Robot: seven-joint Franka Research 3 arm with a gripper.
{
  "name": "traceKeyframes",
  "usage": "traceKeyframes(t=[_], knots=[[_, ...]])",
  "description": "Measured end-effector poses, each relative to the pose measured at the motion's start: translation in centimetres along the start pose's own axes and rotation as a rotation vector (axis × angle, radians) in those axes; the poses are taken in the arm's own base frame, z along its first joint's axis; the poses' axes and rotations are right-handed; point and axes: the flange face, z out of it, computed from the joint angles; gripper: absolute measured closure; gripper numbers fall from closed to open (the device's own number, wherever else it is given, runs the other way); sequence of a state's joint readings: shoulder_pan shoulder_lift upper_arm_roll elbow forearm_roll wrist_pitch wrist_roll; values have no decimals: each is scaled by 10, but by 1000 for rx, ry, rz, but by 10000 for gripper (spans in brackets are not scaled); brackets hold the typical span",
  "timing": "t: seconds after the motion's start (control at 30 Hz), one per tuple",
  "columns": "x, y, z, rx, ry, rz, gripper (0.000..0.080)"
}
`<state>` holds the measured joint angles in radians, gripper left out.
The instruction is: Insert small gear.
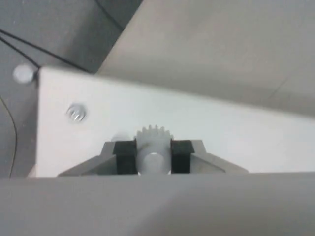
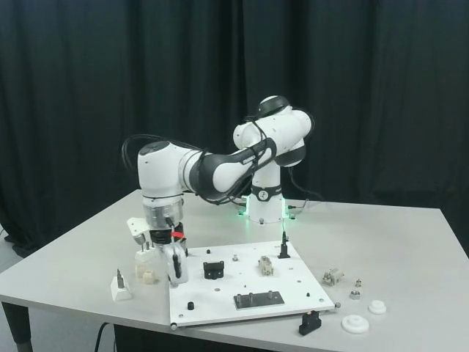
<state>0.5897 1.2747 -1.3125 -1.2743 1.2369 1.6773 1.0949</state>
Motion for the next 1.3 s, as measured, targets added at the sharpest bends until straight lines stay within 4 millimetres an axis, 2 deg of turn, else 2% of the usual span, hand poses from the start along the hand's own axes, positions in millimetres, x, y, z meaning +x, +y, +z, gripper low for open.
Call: traceKeyframes(t=[0.47, 0.9, 1.1, 1.3], knots=[[-58, 7, 3, -44, 9, 35, 664], [-108, 21, 6, -99, 32, 72, 664], [-124, 27, 7, -106, 57, 76, 664], [-132, 31, 10, -100, 68, 89, 664]])
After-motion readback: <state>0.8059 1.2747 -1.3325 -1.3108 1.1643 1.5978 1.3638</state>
